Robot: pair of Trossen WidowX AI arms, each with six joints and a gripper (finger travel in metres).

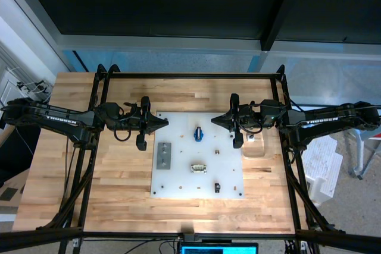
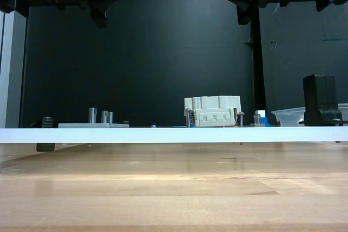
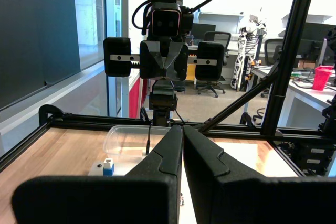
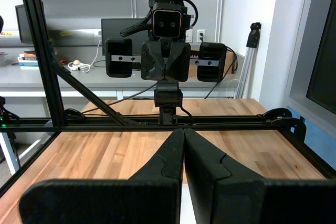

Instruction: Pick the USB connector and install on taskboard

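Observation:
The white taskboard (image 1: 178, 182) lies flat in the middle of the wooden table, carrying a grey block (image 1: 163, 155), a blue upright part (image 1: 198, 133), a silver multi-pin connector (image 1: 198, 169) and a small black socket (image 1: 218, 187). I cannot pick out the USB connector for certain; a small white piece (image 1: 252, 137) lies in the clear tray (image 1: 255, 150) just right of the board. My left gripper (image 1: 165, 122) hovers above the board's far left corner, shut and empty. Facing it, my right gripper (image 1: 214, 119) hovers above the far right part, also shut and empty.
A black frame (image 1: 190, 76) runs around the table, with slanted struts on both sides. Both arms hang high above the board (image 2: 174, 134) in the low view. A screen (image 1: 218, 248) sits at the near edge.

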